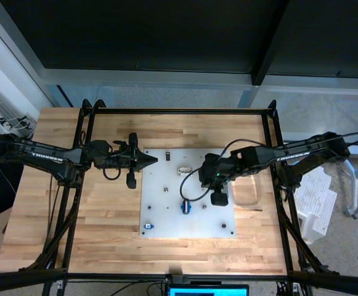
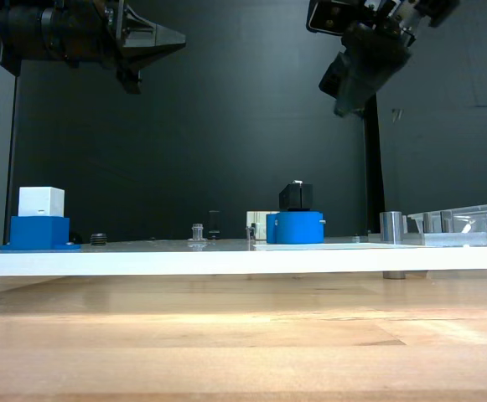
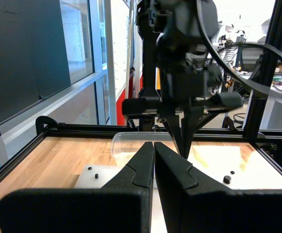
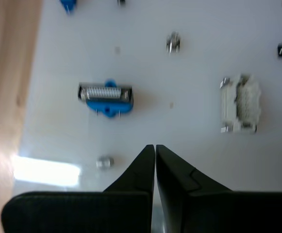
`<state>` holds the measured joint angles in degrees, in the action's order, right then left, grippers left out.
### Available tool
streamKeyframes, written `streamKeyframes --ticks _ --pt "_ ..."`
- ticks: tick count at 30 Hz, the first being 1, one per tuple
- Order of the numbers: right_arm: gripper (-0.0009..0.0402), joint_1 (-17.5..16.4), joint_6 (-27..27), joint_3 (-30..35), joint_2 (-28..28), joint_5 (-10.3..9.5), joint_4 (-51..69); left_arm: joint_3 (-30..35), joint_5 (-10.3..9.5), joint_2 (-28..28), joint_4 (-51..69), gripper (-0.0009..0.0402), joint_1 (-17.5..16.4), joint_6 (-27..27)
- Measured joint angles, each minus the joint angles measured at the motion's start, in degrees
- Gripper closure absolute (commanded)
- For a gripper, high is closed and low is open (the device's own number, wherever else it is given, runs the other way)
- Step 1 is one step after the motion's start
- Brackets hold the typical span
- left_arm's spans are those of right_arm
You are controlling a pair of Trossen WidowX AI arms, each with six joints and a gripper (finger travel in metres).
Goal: Remove the 16mm cylinder and place in the container
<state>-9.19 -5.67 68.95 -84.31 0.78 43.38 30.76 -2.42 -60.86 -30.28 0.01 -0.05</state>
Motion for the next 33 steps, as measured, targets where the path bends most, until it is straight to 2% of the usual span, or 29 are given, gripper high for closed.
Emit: streamKeyframes --ticks 2,7,10,17,22,33 --pt "0.0352 -1.0 0.0 2.0 -1.9 1.2 3.6 0.0 0.02 0.0 0.0 0.0393 0.0 0.0" --pt "0.0285 -2.8 -2.1 6.3 -6.2 2.01 10.3 0.0 0.0 0.0 0.0 0.0393 0.0 0.0" --pt "0.0244 -4.2 -2.8 8.2 -8.3 4.17 12.3 0.0 0.0 0.0 0.0 0.0393 0.0 0.0" --pt "0.0177 -6.2 -5.0 9.1 -10.5 4.35 12.8 0.0 0.02 0.0 0.0 0.0393 0.0 0.0" --pt "0.016 -7.5 -5.8 9.1 -12.4 4.42 12.9 0.0 0.02 0.0 0.0 0.0393 0.0 0.0" --pt "0.016 -9.3 -7.6 9.1 -17.9 5.38 10.8 0.0 0.02 0.0 0.0 0.0393 0.0 0.0"
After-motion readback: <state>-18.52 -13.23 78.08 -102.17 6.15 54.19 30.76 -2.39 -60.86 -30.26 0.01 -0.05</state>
